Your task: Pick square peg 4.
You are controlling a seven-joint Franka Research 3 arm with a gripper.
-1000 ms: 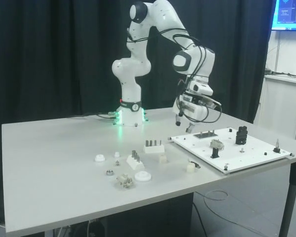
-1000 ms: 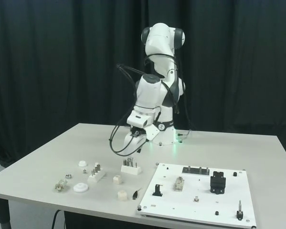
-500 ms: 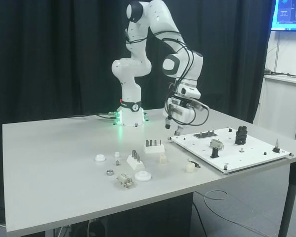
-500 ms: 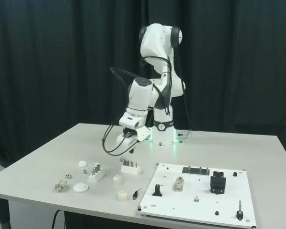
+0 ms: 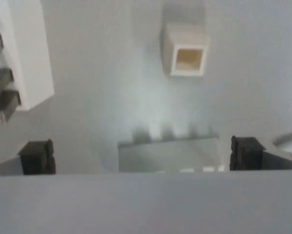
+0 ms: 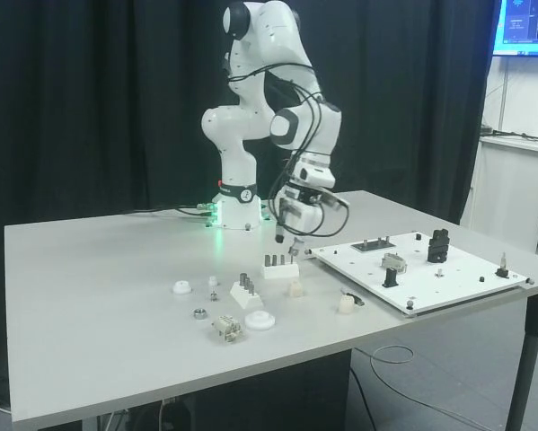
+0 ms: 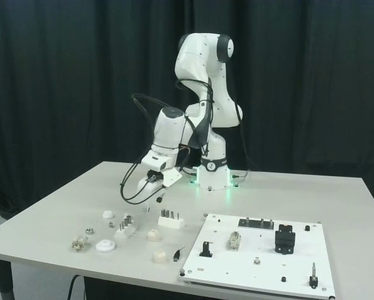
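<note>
On the grey counter (image 6: 89,296), nearest the first room camera, lie two white discs (image 6: 260,321), then two white peg holders (image 6: 246,294) carrying grey square pegs (image 6: 278,260), with one white board (image 6: 448,274) alongside. Beyond them, the one end effector (image 6: 286,241) hangs empty, fingers (image 5: 37,157) spread, just behind the farther holder's pegs.

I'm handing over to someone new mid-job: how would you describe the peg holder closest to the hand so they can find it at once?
Start at the big white assembly board on the grey table. Just off the board's corner nearest the arm's base stands a small white block, with the hand above it. Unlike the second peg block beside it, this one lies nearer the board.
</note>
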